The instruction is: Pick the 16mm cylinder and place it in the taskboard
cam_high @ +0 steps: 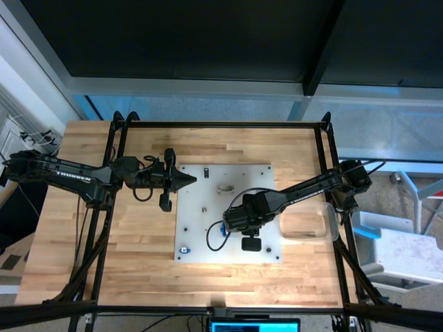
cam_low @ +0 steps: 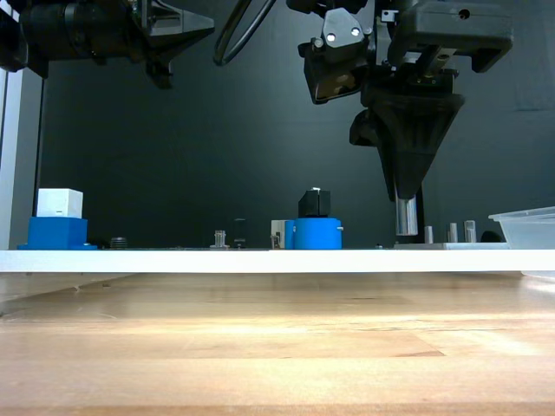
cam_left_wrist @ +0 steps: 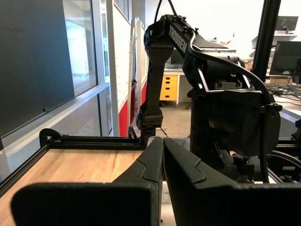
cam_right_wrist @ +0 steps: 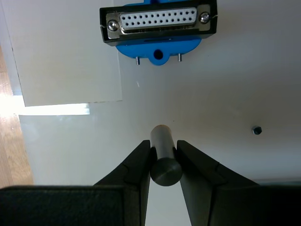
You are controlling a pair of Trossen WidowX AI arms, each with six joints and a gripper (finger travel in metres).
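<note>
the right pincer (cam_right_wrist: 163,144) points straight down over the taskboard (cam_high: 208,238), above its near-middle part. its two fingers (cam_right_wrist: 137,162) are drawn in narrow and clamp the 16mm cylinder (cam_right_wrist: 164,162) between them. the grey peg stands upright, its flat top end level with the fingertips and the rest of it reaching down towards the white plate. from the low view the peg (cam_low: 406,217) hangs out below the black pincer (cam_low: 406,196), its lower end close over the taskboard (cam_low: 260,260) – whether it touches the plate cannot be told. on the taskboard just beyond the peg sits a blue fitting (cam_right_wrist: 157,52) carrying a black multi-pin connector (cam_right_wrist: 157,21). three small metal pegs (cam_low: 452,231) stand upright on the taskboard beside the held one.

the left pincer (cam_high: 191,178) hangs high over the taskboard's left edge, lying level and pointing inward – its fingers (cam_left_wrist: 153,162) are pressed together with nothing between them.

a clear plastic tray (cam_high: 331,223) lies on the wooden surface (cam_high: 104,235) just off the taskboard's right edge.
</note>
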